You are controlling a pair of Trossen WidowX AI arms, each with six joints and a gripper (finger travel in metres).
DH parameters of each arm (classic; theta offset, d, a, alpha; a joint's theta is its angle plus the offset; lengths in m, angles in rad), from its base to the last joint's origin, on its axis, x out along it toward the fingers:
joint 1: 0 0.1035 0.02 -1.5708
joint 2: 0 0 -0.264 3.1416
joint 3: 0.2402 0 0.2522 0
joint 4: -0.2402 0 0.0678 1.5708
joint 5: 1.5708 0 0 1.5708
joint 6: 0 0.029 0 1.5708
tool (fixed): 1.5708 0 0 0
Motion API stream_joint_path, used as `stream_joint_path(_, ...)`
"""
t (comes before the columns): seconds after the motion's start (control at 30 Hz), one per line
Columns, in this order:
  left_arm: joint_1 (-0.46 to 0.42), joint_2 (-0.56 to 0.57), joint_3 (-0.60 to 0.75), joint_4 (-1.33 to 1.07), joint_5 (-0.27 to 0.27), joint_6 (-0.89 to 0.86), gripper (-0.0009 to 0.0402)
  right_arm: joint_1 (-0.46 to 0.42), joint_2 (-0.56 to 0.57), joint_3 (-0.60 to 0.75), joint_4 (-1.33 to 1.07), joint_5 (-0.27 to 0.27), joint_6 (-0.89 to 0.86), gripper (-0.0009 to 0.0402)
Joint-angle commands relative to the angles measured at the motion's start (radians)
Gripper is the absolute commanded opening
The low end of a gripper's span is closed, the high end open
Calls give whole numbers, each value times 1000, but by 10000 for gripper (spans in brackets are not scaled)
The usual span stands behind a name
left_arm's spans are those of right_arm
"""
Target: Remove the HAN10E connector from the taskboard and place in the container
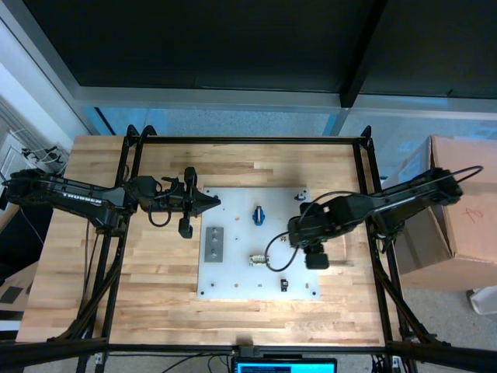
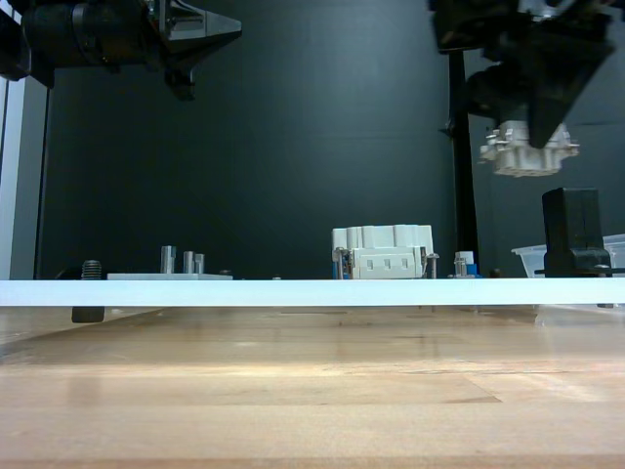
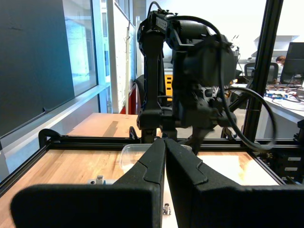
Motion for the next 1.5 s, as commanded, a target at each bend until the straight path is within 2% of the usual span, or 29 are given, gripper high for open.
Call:
stream_joint_path(0.03,0,0,0,0,0,0,0,0,-80,-67,2,1,1,4)
stream_joint_path(0.33,0,0,0,0,0,0,0,-2,-288,-234,-12,2,8,4)
stream_joint_path(0.6,0,0,0,0,0,0,0,-3,-405,-352,-58,5,45,4)
stream_joint_path(0.7,0,0,0,0,0,0,0,-5,-434,-396,-59,24,58,4)
stream_joint_path(1.0,0,0,0,0,0,0,0,-18,-439,-484,2,39,148,4)
stream_joint_path(1.1,0,0,0,0,0,0,0,-21,-436,-484,31,80,268,4)
stream_joint_path(1.5,0,0,0,0,0,0,0,-22,-418,-562,100,90,399,4)
